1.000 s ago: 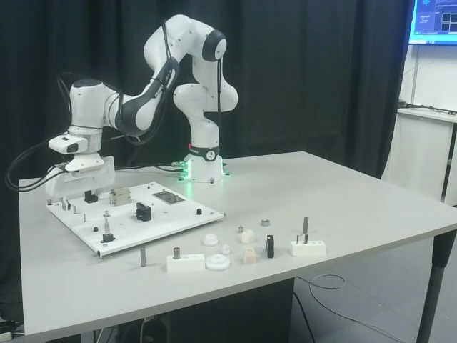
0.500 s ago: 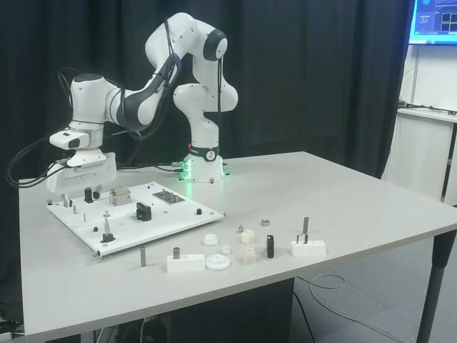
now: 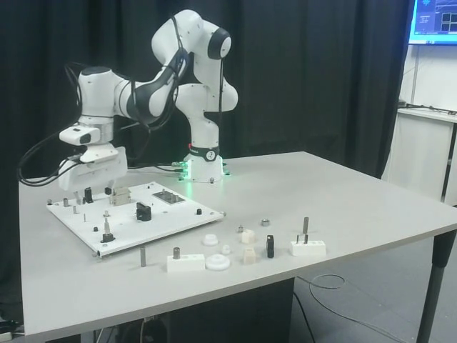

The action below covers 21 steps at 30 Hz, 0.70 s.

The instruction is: Pick square peg 2.

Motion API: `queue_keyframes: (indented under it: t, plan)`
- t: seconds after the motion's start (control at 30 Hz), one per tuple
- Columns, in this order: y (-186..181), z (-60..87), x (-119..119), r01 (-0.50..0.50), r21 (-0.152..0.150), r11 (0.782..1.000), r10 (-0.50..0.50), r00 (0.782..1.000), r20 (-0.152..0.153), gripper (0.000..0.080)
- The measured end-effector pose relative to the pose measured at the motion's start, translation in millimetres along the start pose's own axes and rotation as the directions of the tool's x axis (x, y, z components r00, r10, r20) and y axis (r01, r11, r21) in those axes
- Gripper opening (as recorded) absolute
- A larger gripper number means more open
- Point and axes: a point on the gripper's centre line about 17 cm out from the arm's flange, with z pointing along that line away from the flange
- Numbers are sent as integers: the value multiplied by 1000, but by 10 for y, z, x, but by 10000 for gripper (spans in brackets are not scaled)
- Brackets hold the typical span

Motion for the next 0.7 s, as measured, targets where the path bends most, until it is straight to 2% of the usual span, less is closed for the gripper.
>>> queue_keyframes:
  t: [0.33, 0.7]
  plan:
    - [-175, -217, 527, 30, 30, 999, -29, 999, -39, 800]
    - [-530, -413, 1219, 108, 70, 992, -103, 992, -66, 800]
